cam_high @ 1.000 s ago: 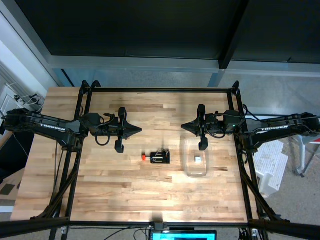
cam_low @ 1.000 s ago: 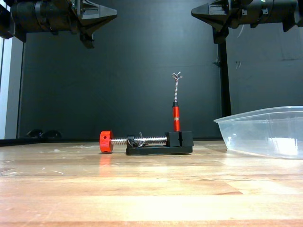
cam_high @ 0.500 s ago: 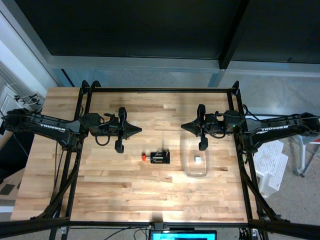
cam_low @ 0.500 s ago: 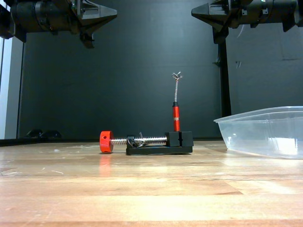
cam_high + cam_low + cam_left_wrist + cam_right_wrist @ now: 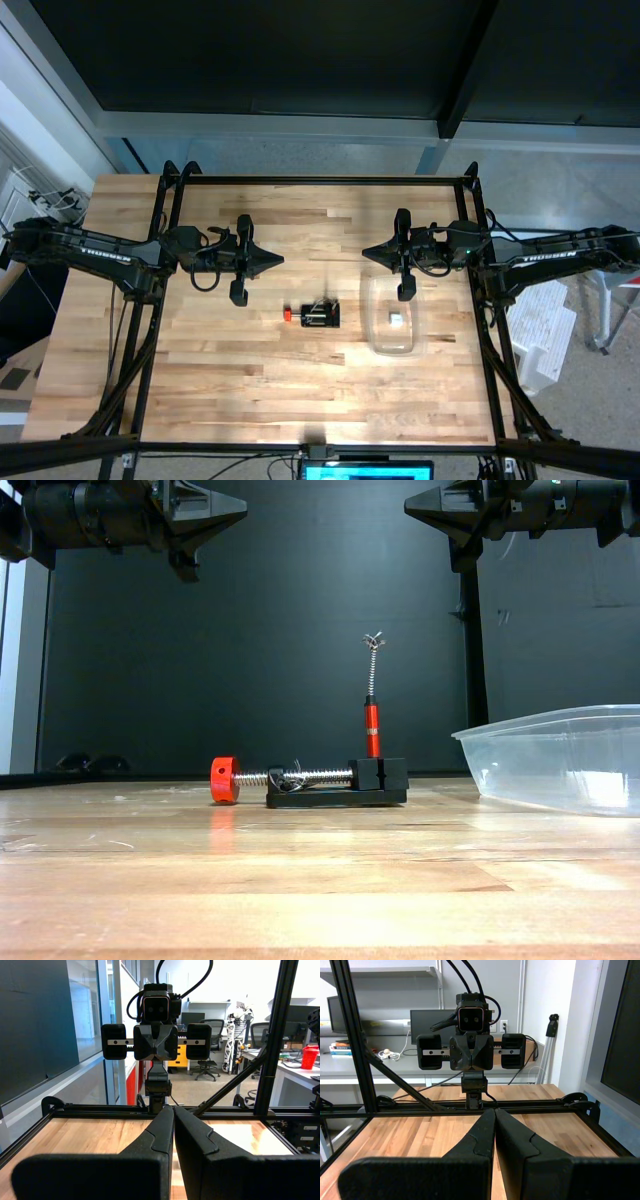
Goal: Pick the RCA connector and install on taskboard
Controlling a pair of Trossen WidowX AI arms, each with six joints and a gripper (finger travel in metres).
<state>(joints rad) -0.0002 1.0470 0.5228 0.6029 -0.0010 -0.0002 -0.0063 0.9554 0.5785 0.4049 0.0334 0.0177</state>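
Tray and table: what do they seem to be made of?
Tray: seemingly thin clear plastic, glossy; the background shows through its walls. Table: likely jointed wood strips with visible grain, slight sheen. Left gripper, shut, hangs high, left of the black block; right gripper, shut, high near the tray's far end.

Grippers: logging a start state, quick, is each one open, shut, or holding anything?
Left gripper: closed, empty, raised left of the taskboard.
Right gripper: closed, empty, raised near the clear tray's far end.
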